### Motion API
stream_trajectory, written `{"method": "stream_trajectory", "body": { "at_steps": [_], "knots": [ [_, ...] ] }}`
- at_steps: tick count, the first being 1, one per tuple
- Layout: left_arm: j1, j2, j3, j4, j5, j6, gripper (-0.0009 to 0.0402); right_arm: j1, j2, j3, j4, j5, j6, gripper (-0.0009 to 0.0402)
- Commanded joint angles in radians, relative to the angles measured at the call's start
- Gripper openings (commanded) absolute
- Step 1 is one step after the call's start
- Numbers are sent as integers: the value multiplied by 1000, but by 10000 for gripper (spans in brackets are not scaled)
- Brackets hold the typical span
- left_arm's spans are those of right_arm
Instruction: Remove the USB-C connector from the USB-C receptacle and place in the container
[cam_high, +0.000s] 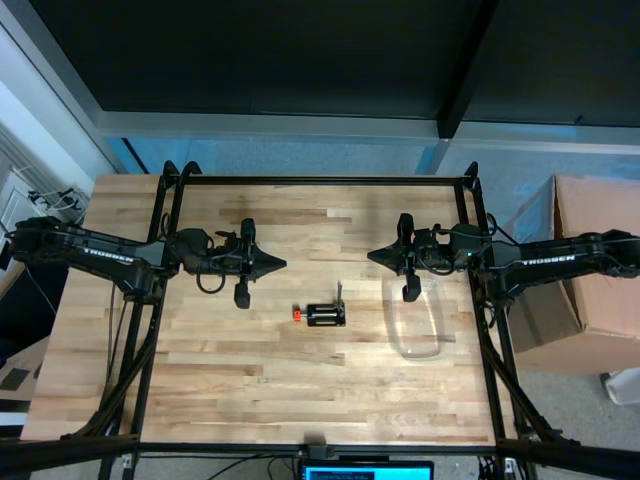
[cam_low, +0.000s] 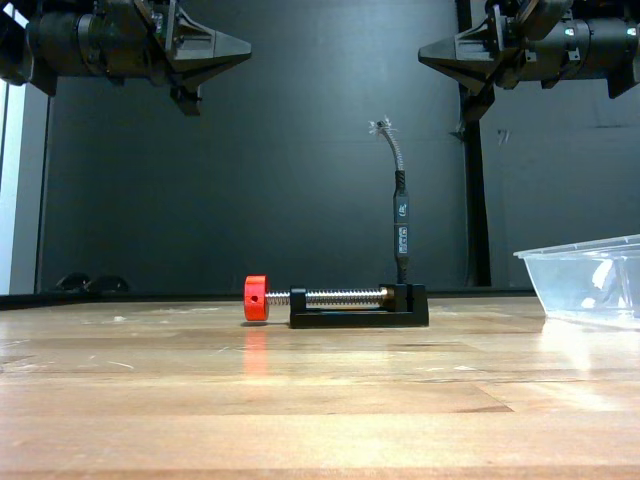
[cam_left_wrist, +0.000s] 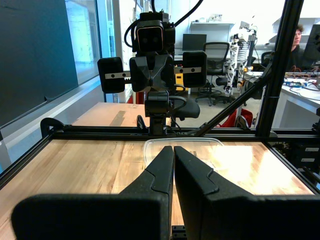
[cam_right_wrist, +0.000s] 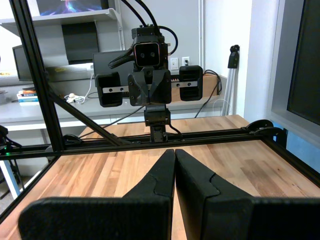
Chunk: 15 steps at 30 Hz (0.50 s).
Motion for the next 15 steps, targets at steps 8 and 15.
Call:
{"method": "stream_trajectory", "body": {
  "at_steps": [8, 15],
  "knots": [
    [0, 0, 0, 0, 0, 0, 0, 3, 0, 0, 0, 0, 8, 0],
    [0, 0, 0, 0, 0, 0, 0, 13, 0, 51, -124, 0, 8, 0]
  ]
}}
